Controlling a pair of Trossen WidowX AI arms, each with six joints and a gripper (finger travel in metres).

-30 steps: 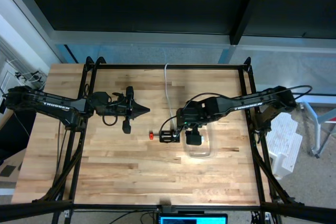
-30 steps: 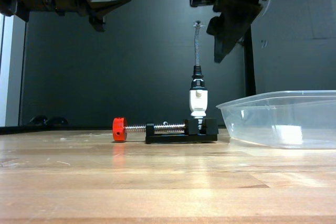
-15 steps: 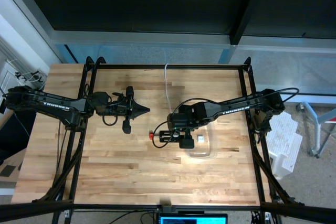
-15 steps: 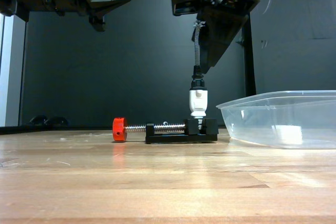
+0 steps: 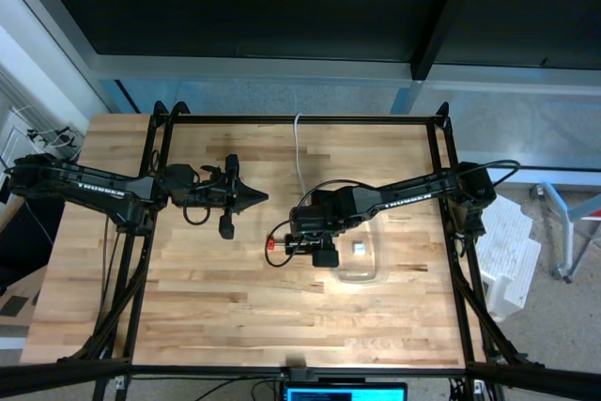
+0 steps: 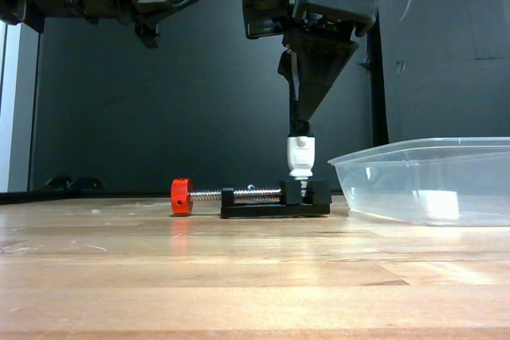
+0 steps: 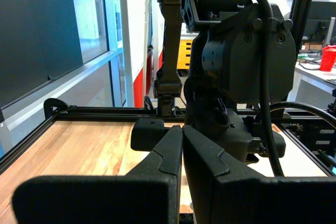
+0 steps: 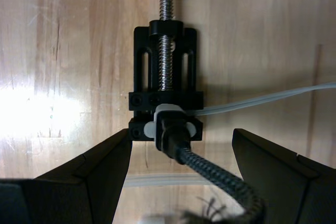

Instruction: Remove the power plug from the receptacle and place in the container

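Right pincer (image 6: 301,111) over plug (image 8: 171,134), left (image 5: 254,197) aloft; container (image 6: 414,150): cube (image 5: 358,248)

We recorded a black power plug (image 8: 170,131) with a grey braided lead (image 8: 210,169), seated in a white receptacle (image 6: 300,154). The vise (image 8: 140,77) was black, its knob (image 6: 182,196) orange-red, its screw (image 8: 166,35) silver. The container (image 6: 422,185) was clear. The table (image 5: 235,312) showed pale, banded wood grain. The left gripper (image 5: 258,198) and right gripper (image 6: 301,113) were both black.
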